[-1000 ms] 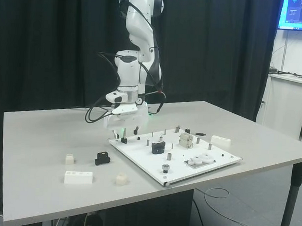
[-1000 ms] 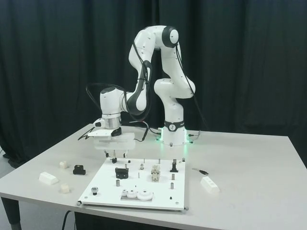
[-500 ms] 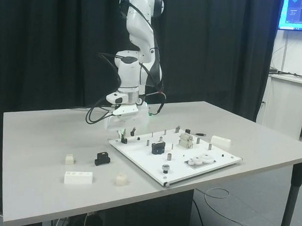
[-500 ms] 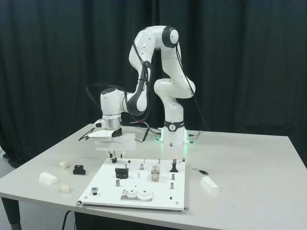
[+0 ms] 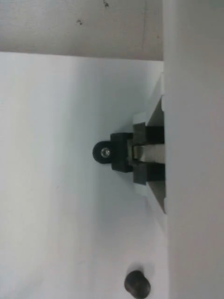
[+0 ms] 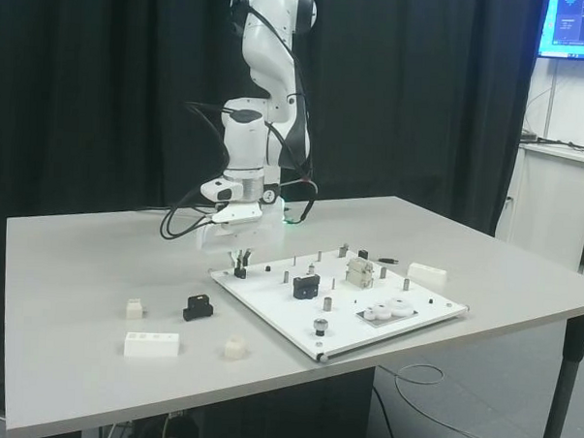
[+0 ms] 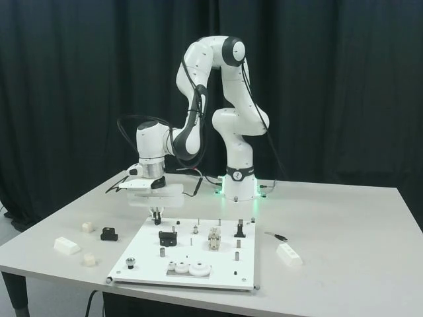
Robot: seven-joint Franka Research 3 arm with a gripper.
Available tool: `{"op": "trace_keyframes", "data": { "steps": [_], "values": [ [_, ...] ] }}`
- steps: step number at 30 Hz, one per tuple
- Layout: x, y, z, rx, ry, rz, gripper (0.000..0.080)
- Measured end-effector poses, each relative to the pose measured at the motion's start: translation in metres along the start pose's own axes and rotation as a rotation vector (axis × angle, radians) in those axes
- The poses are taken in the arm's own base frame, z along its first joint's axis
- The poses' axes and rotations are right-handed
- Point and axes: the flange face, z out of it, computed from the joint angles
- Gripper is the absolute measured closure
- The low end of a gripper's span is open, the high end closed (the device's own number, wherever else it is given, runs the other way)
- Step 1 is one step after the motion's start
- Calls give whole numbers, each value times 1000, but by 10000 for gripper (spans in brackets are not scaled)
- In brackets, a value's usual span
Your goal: Remove Ethernet.
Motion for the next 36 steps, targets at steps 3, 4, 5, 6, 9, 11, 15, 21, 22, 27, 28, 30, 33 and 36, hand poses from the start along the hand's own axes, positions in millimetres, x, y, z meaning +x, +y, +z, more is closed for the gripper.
{"op": "trace_keyframes", "data": {
  "steps": [3,4,5,6,9,11,15,21,22,27,28,30,33,36],
  "values": [
    [0,0,0,0,0,0,724],
    [0,0,0,0,0,0,724],
    [0,0,0,0,0,0,724],
    [0,0,0,0,0,0,724],
    [0,0,0,0,-1,0,724],
    [0,0,0,0,-1,0,724],
    [0,0,0,0,-2,0,724],
    [1,-1,-2,0,-7,0,725],
    [1,-1,-3,1,-8,0,725],
    [5,-1,-12,5,-17,3,725],
    [6,-2,-16,7,-15,3,725],
    [8,-3,-23,11,-14,2,725],
    [10,-4,-32,16,-21,3,725],
    [11,-5,-40,20,-24,5,725]
  ]
}}
